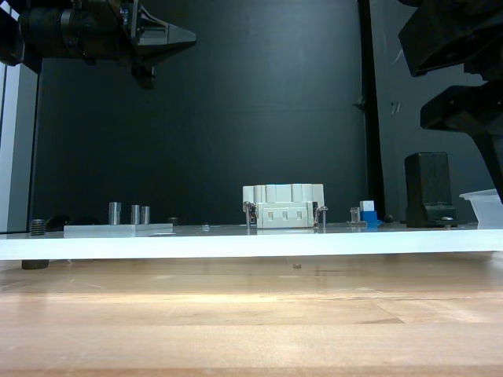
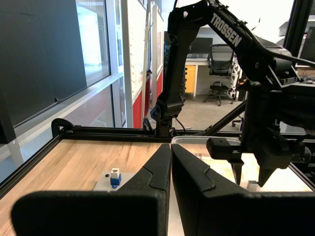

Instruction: Pick the 16mm bar from the taskboard and place it in the container

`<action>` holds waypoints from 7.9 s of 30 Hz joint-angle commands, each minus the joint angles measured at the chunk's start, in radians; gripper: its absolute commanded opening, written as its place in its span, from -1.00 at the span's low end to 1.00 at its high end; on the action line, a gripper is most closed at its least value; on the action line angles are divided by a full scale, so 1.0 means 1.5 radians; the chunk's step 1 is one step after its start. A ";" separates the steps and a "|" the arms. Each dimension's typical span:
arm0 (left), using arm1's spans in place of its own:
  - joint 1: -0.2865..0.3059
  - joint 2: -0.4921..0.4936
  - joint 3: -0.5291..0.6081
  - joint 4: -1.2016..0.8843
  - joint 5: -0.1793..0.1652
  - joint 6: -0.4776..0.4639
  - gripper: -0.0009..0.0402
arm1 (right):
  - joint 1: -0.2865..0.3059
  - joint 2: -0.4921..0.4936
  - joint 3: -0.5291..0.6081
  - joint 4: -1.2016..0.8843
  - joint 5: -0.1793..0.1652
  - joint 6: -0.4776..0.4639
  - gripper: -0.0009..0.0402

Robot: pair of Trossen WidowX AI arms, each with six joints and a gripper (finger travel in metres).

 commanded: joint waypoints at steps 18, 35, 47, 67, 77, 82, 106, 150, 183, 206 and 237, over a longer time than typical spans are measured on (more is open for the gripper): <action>0.000 0.000 0.000 0.000 0.000 0.000 -0.96 | 0.004 0.004 -0.006 0.014 0.000 0.001 0.11; 0.000 0.000 0.000 0.000 0.000 0.000 -0.96 | 0.006 0.004 -0.007 0.016 0.000 0.001 -0.32; 0.000 0.000 0.000 0.000 0.000 0.000 -0.96 | 0.007 0.004 -0.007 0.017 0.000 0.001 -0.63; 0.000 0.000 0.000 0.000 0.000 0.000 -0.96 | 0.008 -0.004 0.012 -0.004 0.000 0.000 -0.77; 0.000 0.000 0.000 0.000 0.000 0.000 -0.96 | 0.007 -0.043 0.060 -0.081 0.001 0.000 -0.77; 0.000 0.000 0.000 0.000 0.000 0.000 -0.96 | 0.007 -0.057 0.093 -0.131 0.000 -0.011 -0.77; 0.000 0.000 0.000 0.000 0.000 0.000 -0.96 | 0.004 -0.154 0.039 -0.174 0.002 0.023 -0.77; 0.000 0.000 0.000 0.000 0.000 0.000 -0.96 | 0.009 -0.334 -0.258 -0.115 -0.037 0.140 -0.77; 0.000 0.000 0.000 0.000 0.000 0.000 -0.96 | 0.010 -0.334 -0.258 -0.089 -0.053 0.140 0.15; 0.000 0.000 0.000 0.000 0.000 0.000 -0.96 | 0.010 -0.334 -0.258 -0.084 -0.053 0.140 0.21; 0.000 0.000 0.000 0.000 0.000 0.000 -0.96 | 0.010 -0.334 -0.258 -0.071 -0.053 0.140 0.21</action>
